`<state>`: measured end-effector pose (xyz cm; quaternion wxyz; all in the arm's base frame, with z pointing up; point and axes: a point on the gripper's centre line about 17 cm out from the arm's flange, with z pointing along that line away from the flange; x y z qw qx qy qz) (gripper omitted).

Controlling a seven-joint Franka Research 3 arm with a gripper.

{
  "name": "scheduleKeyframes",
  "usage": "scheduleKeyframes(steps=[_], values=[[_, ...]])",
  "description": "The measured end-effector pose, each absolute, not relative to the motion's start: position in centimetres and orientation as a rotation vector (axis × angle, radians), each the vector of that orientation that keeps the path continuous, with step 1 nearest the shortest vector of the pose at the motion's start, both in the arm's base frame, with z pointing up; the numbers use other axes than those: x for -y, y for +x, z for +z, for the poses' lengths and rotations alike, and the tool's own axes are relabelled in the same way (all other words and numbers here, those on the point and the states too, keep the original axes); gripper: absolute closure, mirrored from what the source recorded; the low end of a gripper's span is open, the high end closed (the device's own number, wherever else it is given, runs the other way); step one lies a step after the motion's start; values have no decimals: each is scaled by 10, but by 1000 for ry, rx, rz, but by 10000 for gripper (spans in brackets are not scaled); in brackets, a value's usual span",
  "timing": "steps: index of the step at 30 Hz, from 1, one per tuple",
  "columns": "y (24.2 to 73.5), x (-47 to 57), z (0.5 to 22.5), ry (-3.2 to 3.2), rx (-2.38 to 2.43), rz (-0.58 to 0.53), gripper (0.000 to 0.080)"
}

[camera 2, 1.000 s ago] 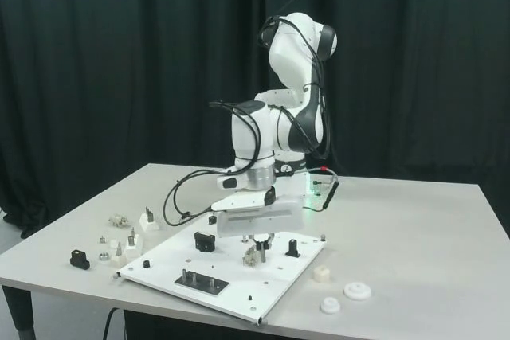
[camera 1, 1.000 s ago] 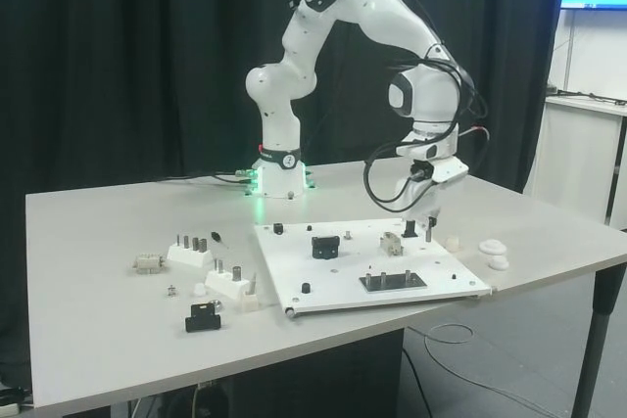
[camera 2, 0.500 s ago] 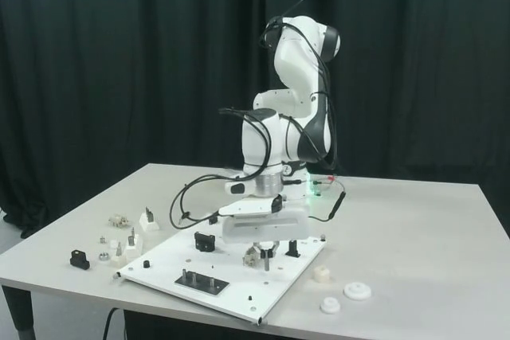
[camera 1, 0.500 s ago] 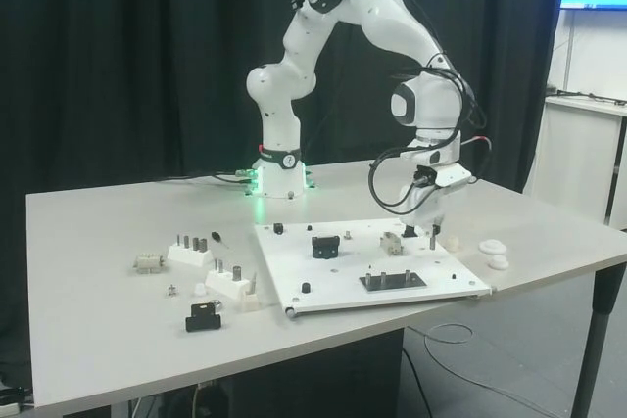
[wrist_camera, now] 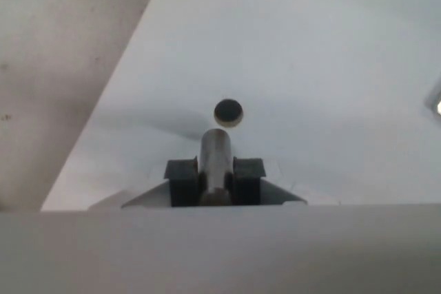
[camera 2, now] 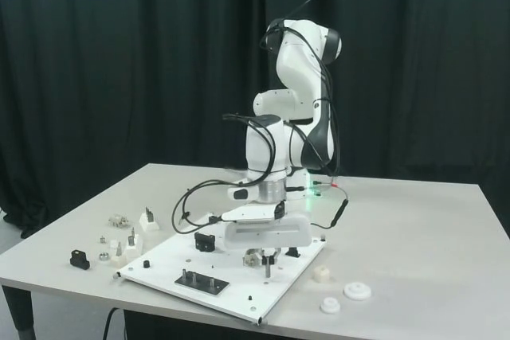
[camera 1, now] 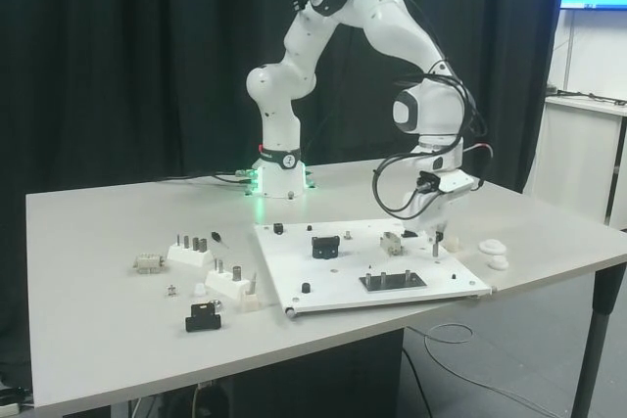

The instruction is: Insert round peg 3.

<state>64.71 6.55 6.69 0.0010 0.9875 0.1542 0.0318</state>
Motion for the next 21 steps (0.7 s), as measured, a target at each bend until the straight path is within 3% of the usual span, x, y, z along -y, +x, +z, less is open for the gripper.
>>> scheduleKeyframes(steps=[21], values=[[650, -68, 58, 3083, -503, 116, 699]])
